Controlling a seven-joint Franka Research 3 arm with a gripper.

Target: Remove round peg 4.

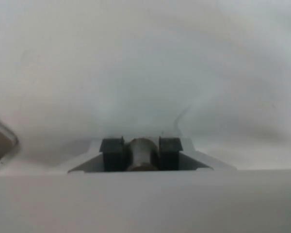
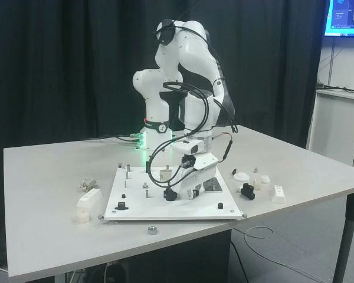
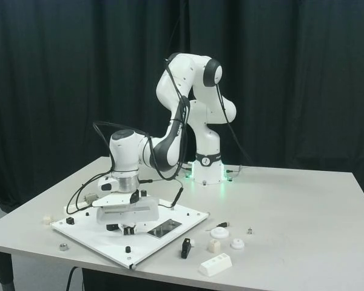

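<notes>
One peg (image 1: pixel 141 154) between two jaws

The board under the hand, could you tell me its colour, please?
White; the board shows best in the second room view.

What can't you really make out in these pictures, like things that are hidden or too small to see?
- Peg: wrist view shows only its top between the black fingers; the rest is cut off by the gripper body.
- Hole under the peg: hidden in both room views by the gripper and arm.
- Small parts on the white board: too small in both room views to tell apart.
- Screen: cut off by the first room view's edge.
</notes>
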